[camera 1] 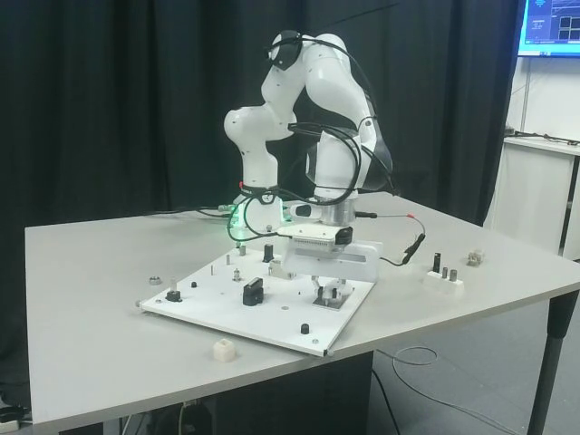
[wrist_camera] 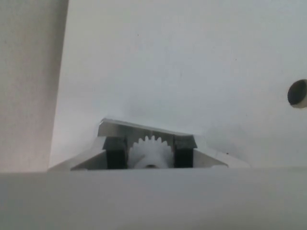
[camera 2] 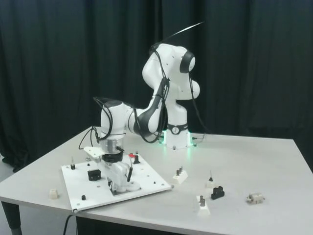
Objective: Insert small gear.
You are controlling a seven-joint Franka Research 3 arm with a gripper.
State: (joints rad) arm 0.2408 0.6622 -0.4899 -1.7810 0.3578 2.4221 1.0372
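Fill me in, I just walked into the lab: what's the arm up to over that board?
The white Franka arm is bent low over the white assembly board on the grey table. Its gripper holds a small white gear between its two black fingers, as the wrist view shows. The gear hangs just above the board, so it looks not yet inserted. Other small parts lie on the table beside the board.

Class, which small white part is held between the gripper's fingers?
The small white toothed gear, clamped between the black fingers; the white block lies loose on the grey table.
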